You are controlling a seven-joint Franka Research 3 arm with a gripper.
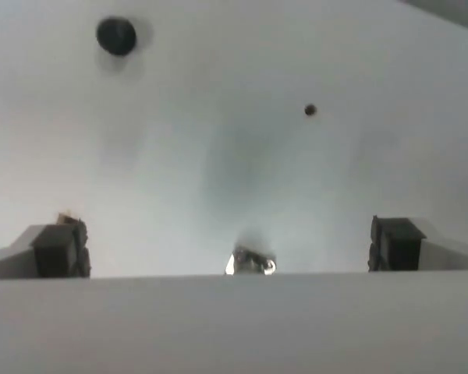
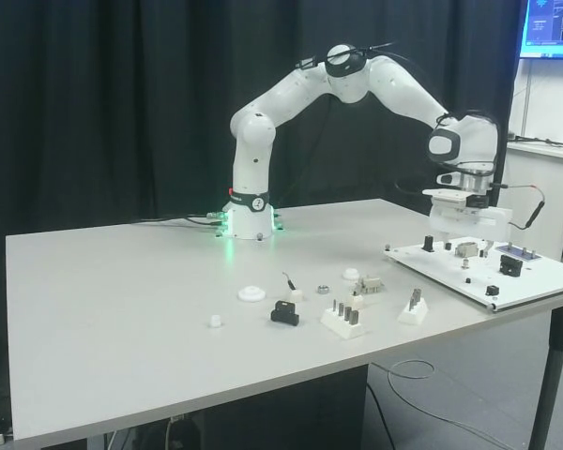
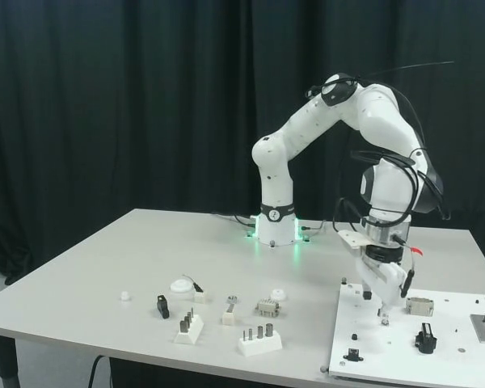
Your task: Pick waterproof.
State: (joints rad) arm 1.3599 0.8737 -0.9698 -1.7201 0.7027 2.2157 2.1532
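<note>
My gripper point(image 1: 230, 245) hangs low over the smooth white board point(image 3: 404, 356) — blocky black fingertips point(image 1: 60, 249) wide apart, clamping nothing; which small part is the waterproof, I cannot tell.

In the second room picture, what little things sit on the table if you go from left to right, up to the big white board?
Small white cap → black clip → white disc → first pin block → second pin block → white board.

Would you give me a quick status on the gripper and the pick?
Gripper open, empty, low over the white board. Which part is the waterproof: cannot tell. Nothing between the fingers.
</note>
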